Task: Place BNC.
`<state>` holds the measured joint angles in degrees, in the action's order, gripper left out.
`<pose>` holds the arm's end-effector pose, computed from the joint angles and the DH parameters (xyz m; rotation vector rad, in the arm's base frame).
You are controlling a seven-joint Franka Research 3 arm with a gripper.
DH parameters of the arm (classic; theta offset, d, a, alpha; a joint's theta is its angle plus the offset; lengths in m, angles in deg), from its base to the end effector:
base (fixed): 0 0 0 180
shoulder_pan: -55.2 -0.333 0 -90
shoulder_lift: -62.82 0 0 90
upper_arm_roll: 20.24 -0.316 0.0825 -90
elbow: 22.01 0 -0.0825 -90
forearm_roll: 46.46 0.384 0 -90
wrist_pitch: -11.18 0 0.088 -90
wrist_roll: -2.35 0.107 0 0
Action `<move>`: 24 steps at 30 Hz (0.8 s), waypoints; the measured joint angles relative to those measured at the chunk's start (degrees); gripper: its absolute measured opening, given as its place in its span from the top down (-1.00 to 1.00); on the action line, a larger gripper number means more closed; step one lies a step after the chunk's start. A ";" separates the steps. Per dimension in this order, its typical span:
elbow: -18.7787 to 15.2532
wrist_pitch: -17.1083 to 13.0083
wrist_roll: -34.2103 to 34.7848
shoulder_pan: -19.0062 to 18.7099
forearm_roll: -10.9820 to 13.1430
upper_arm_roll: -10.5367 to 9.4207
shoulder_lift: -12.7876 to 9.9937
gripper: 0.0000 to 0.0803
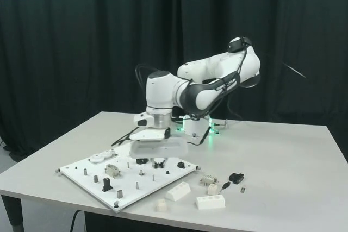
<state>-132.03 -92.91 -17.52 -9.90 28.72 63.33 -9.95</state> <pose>0.6047 -0.0191 0.2570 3.0516 -0.6068 0.0494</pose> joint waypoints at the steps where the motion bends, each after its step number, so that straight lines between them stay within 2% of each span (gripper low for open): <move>1: 0.26 0.20 1.05 -0.36 0.00 0.00 0.00 0.68; 11: 2.23 1.70 10.06 -4.65 0.00 -0.54 0.00 0.68; 24: 5.74 1.45 23.16 -10.43 -0.29 -2.64 0.00 0.68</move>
<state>-126.30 -91.46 5.64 -20.33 28.43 60.69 -9.96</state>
